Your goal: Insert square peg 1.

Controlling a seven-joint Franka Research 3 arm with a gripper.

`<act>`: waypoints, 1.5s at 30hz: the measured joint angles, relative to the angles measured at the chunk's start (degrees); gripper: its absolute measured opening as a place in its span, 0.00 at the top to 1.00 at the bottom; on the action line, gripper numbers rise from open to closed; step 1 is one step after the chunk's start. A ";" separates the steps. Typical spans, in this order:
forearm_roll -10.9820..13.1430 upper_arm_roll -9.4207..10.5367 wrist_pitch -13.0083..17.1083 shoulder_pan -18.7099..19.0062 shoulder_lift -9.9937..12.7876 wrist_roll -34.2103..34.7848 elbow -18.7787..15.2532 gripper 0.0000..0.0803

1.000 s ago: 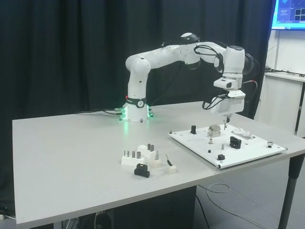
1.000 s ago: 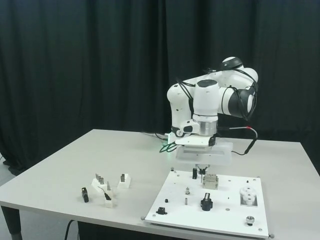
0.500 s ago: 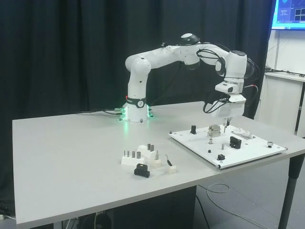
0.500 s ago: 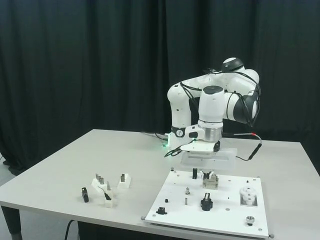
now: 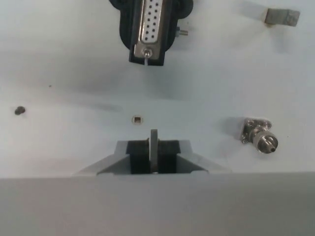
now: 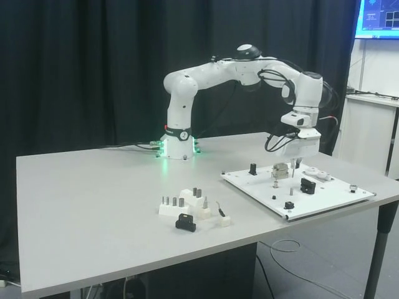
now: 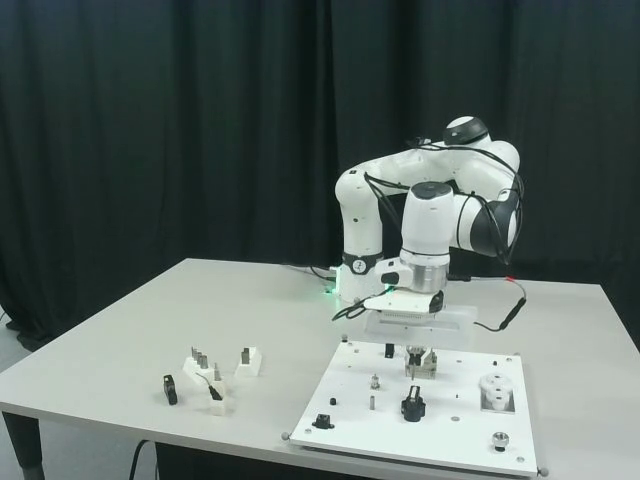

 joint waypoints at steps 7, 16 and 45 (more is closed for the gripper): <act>0.08 0.38 1.07 0.50 -0.03 1.02 -0.71 0.96; 0.54 1.07 2.08 1.01 -0.48 1.31 -1.64 0.96; 2.75 2.54 4.04 1.96 -0.48 1.86 -3.30 0.96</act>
